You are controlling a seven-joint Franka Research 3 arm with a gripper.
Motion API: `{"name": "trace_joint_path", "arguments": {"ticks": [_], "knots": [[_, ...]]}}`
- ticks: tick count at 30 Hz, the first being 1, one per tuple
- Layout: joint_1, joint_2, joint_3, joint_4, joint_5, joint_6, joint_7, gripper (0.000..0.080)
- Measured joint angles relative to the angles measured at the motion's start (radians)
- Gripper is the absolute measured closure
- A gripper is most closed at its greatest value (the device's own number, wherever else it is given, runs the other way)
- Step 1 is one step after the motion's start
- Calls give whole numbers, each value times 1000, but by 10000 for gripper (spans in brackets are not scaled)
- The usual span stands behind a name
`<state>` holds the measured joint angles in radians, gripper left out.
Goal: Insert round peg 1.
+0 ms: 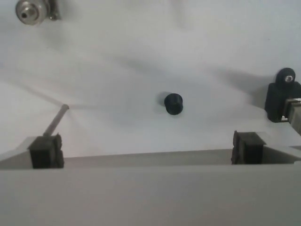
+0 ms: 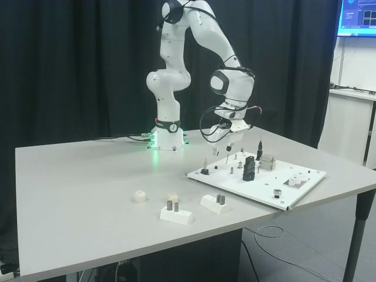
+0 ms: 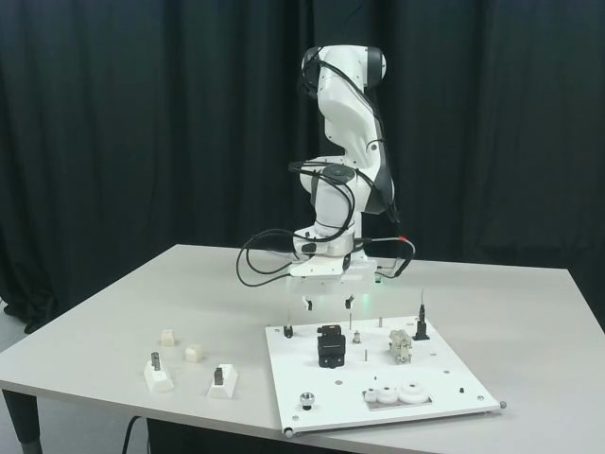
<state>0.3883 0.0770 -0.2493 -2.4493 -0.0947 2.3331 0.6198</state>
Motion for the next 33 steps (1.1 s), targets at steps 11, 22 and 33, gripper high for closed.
{"name": "trace_joint_path", "arguments": {"ticks": [11,22,33], "knots": [[0,7,12,0,3,0,18,3],[0,15,15,0,3,1,24,3],[0,26,18,-3,3,4,27,3]]}}
